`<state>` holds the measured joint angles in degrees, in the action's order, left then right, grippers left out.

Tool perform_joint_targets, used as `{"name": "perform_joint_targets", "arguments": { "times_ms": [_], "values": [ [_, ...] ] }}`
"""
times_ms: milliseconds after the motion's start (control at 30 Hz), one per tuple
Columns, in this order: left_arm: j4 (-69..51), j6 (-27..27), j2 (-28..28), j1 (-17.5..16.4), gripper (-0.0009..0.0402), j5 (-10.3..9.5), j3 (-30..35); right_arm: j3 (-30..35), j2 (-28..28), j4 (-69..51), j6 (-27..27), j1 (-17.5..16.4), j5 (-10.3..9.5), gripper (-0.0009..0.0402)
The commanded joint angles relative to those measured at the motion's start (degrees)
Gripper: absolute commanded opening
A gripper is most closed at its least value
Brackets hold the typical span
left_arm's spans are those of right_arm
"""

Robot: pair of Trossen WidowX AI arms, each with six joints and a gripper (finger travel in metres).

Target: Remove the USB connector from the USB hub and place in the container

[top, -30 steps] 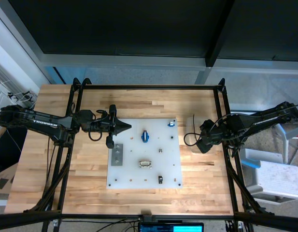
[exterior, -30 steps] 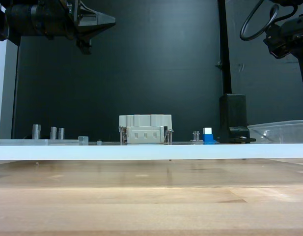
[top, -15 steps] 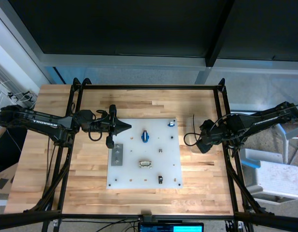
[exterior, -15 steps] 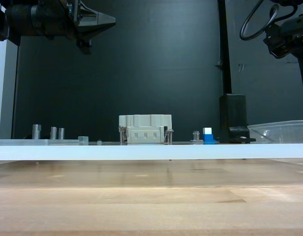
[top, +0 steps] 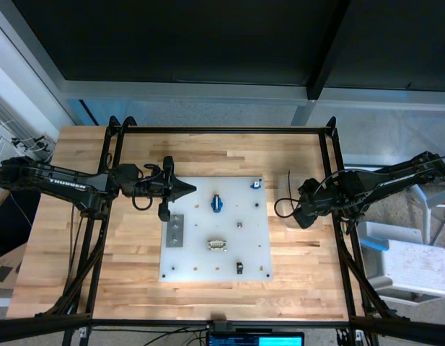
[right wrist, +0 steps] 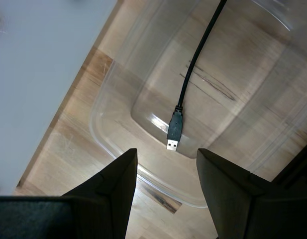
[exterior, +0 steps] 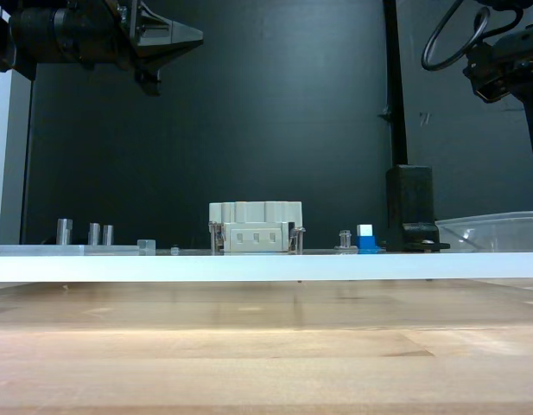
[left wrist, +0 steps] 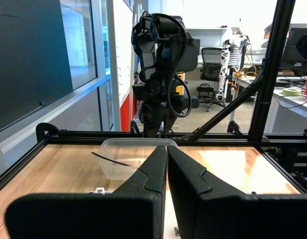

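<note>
Pale wooden planks form the table point(top: 85, 238), which is ringed by a black frame and carries a white task board point(top: 200, 263) at its middle. Above the board's far left corner hangs the left gripper point(top: 187, 189), held high over the surface and pointing across toward the other arm; its fingers point(left wrist: 153, 172) are pressed together with only a hairline seam between them, and they grip nothing. Just below and near it on the board lies a grey metal block point(top: 177, 232), and a blue clip point(top: 216, 203) stands a little beyond its tip. The right gripper point(right wrist: 166, 154) hovers off the board's right edge, raised and pointing down, its two fingers point(right wrist: 118, 184) spread wide apart and empty. Directly beneath it sits the container point(right wrist: 111, 124), resting on the wood just beside the board. The USB connector point(right wrist: 176, 125) lies inside that tub, free of the gripper, its plug end on the clear floor between the spread fingers and its thin black cable running away up toward the tub's far wall. The USB hub point(top: 239, 268) sits on the board near its front edge, well apart from both grippers, with a silver-beige connector point(top: 217, 246) close beside it.
</note>
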<state>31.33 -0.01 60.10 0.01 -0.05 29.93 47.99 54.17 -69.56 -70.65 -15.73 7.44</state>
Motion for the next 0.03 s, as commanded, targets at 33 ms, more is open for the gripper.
{"name": "perform_joint_targets", "arguments": {
  "times_ms": [33],
  "values": [
    [0.02,0.00,0.02,-0.02,0.0001,0.00,0.02,0.02,0.00,0.17,-0.02,-0.02,0.00,0.0165]
  ]
}}
